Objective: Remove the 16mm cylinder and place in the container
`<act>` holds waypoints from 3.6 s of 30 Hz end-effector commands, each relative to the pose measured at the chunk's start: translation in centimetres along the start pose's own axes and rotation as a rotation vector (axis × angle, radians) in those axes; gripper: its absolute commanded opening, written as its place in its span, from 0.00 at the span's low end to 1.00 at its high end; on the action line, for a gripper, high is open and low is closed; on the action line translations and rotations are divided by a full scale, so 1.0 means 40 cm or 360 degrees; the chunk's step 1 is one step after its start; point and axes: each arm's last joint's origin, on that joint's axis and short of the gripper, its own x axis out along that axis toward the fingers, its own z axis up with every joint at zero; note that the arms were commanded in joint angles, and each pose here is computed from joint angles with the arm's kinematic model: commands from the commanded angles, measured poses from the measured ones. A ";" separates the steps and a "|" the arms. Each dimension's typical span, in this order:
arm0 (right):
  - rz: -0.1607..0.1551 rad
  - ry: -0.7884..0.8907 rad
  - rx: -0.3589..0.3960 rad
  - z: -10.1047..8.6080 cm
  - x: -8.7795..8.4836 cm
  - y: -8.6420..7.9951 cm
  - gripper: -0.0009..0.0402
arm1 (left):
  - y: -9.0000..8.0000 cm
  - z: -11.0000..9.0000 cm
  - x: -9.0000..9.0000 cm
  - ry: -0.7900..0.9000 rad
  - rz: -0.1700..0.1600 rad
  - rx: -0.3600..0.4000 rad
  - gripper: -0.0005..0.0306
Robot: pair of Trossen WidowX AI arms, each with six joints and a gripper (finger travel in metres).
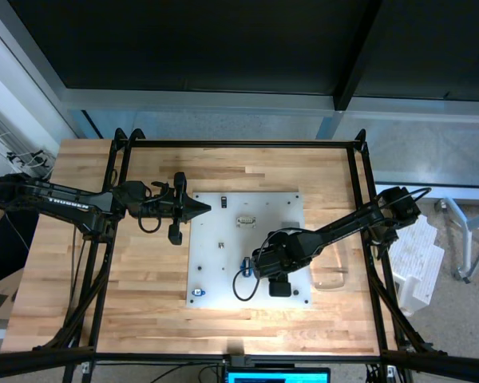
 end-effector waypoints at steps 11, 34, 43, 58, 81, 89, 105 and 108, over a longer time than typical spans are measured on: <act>0.0016 -0.0045 -0.0028 0.004 0.000 0.004 0.27 | 0.000 0.000 0.000 -0.0001 0.0001 0.0001 0.02; 0.0008 -0.0142 -0.0032 -0.013 -0.097 -0.013 0.02 | 0.000 0.000 0.000 -0.0001 0.0000 0.0000 0.02; 0.0032 -0.0208 -0.0012 -0.047 -0.197 -0.034 0.02 | 0.000 0.000 0.000 -0.0002 -0.0001 0.0000 0.02; 0.0029 -0.0044 0.0020 -0.228 -0.252 -0.021 0.02 | 0.000 0.000 0.000 -0.0001 0.0000 0.0000 0.02; -0.0039 0.0095 0.0183 -0.330 -0.159 -0.029 0.23 | 0.000 0.000 0.000 -0.0001 0.0000 0.0000 0.02; -0.0037 0.0093 0.0187 -0.329 -0.160 -0.030 0.36 | 0.000 0.000 0.000 -0.0001 -0.0001 0.0000 0.02; 0.0003 -0.0107 0.0212 -0.248 -0.234 -0.074 0.47 | 0.000 0.000 0.000 -0.0001 0.0000 0.0000 0.02; 0.0012 -0.0183 0.0183 -0.220 -0.255 -0.095 0.46 | 0.000 0.000 0.000 -0.0001 0.0000 0.0000 0.02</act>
